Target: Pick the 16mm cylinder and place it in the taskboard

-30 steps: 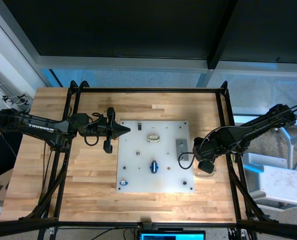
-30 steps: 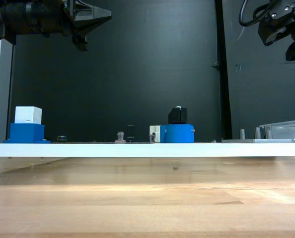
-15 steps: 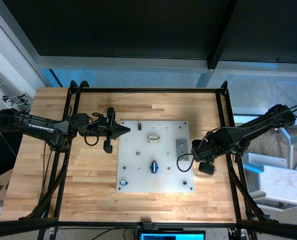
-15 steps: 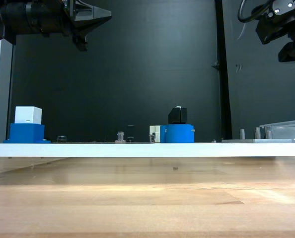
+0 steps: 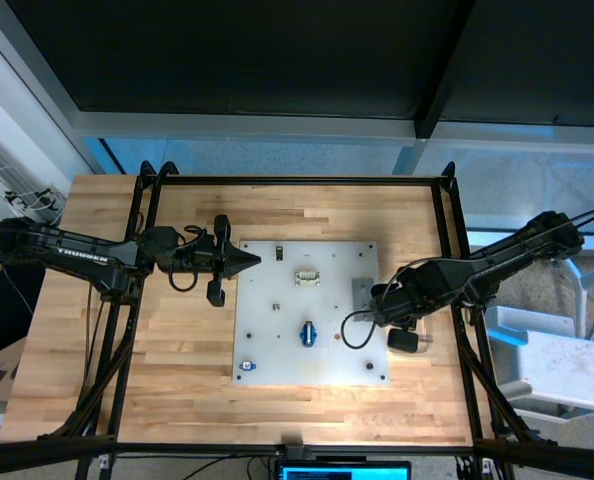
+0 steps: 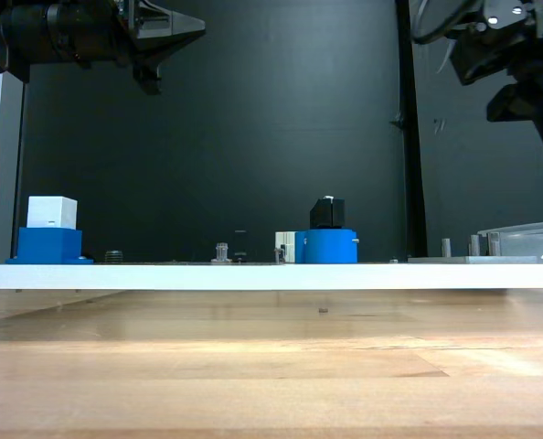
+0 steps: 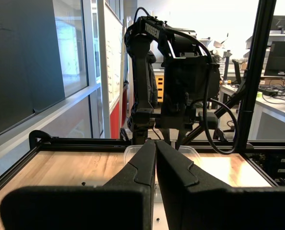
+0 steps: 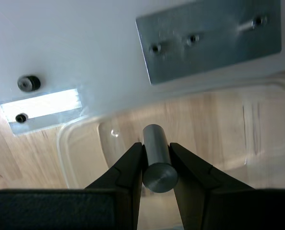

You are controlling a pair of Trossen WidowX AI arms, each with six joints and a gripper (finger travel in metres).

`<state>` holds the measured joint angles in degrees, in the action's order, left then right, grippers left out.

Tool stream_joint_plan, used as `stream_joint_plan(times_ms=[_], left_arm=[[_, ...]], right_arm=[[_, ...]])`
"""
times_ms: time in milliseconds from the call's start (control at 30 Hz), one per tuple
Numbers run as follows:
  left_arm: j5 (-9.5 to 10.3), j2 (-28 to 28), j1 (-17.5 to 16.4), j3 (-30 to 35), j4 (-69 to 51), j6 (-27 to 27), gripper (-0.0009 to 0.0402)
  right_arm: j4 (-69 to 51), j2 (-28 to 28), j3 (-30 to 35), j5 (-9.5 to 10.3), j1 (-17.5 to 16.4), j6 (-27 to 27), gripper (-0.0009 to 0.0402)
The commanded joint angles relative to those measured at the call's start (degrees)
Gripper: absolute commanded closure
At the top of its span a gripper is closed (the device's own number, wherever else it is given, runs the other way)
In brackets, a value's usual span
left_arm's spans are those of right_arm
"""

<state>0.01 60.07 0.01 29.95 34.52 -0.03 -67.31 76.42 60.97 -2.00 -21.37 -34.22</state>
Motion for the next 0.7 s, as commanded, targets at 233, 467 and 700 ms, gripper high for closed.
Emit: stream_joint_plan(times_ms=[233,467,700], left_arm=[[0.0,0.0,0.0,0.0,0.0,0.0,0.0393],[0.0,0.0,0.0,0.0,0.0,0.0,0.0393],[0.0,0.0,0.0,0.0,0.0,0.0,0.0393]], right_arm=[[0.5,5.0,4.4,-1.03,0.1,1.8,0.0381],[1.0,9.0,8.0,-1.42,0.4,2.8,0.0381],[2.0,12.6,10.8,-1.46,0.6,3.5,0.0381]])
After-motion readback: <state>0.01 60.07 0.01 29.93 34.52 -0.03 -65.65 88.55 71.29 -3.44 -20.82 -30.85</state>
